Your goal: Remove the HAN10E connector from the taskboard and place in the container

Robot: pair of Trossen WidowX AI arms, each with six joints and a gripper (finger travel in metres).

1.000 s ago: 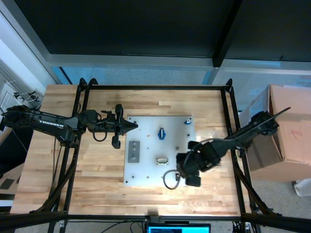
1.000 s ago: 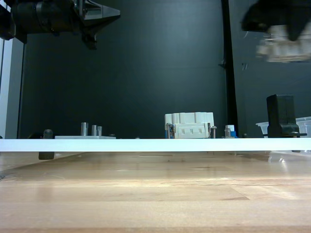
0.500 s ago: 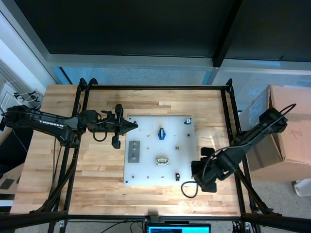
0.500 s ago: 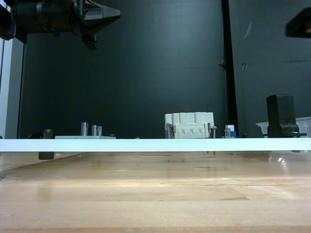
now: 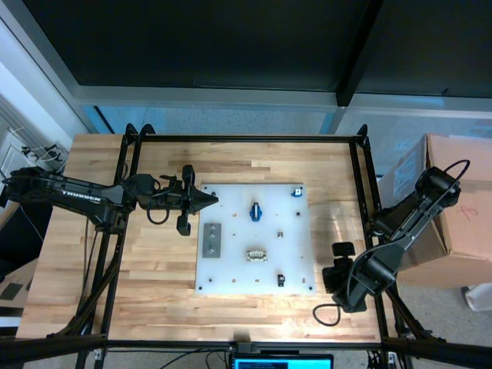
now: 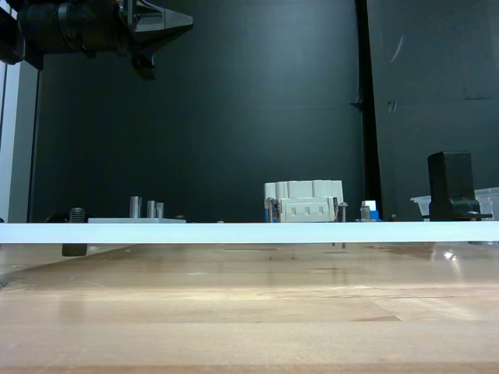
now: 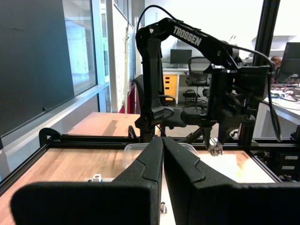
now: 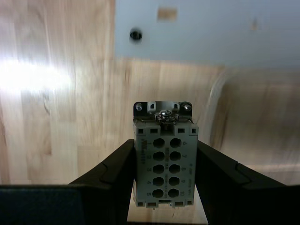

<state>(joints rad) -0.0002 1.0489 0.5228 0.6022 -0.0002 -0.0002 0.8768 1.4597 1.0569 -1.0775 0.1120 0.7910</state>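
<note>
The numbered HAN10E connector (image 8: 165, 140) is gripped by the right end effector (image 8: 165, 168) over the wooden bench (image 8: 56, 117); the left end effector (image 7: 162, 154) is closed beside the taskboard (image 5: 231, 269).

Matte black arms (image 5: 73, 191) with white TROSSEN lettering (image 7: 190, 35), looped black cables (image 5: 316, 314), blunt left claw (image 7: 162, 140) and right claw (image 8: 165, 145).
</note>
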